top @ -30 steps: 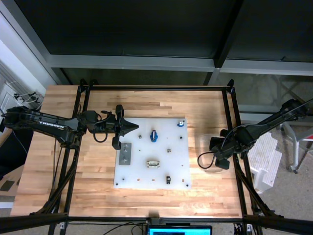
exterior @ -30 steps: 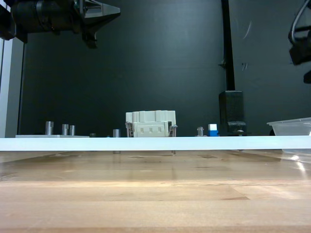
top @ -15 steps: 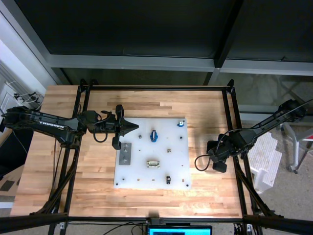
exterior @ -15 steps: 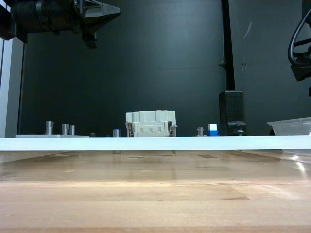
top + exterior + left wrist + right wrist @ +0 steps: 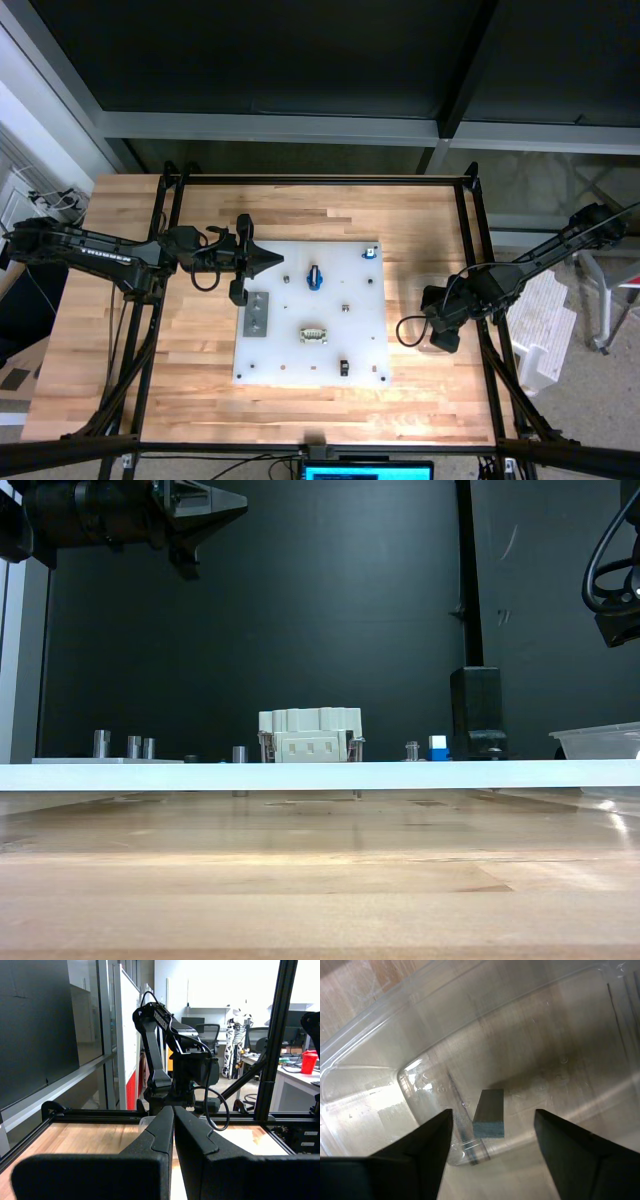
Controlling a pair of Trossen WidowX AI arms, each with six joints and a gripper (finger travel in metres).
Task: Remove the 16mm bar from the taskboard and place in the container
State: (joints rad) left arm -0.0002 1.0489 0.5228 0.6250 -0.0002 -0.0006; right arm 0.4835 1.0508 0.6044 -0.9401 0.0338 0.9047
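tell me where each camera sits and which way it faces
High: above near edge, looking down; left gripper over taskboard's far-left corner, right gripper beyond its right edge.
Low: table height, level along taskboard; left gripper high.
Left wrist: along shut left gripper toward right arm.
Right wrist: down between open fingers at 16mm bar in container.
Shared: taskboard in high and low.

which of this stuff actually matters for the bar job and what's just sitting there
Job:
16mm bar, lying in the container
taskboard
right end effector, open over the container

Lying about:
left end effector, shut, high by the taskboard's far left corner
blue knob
connector
grey metal block
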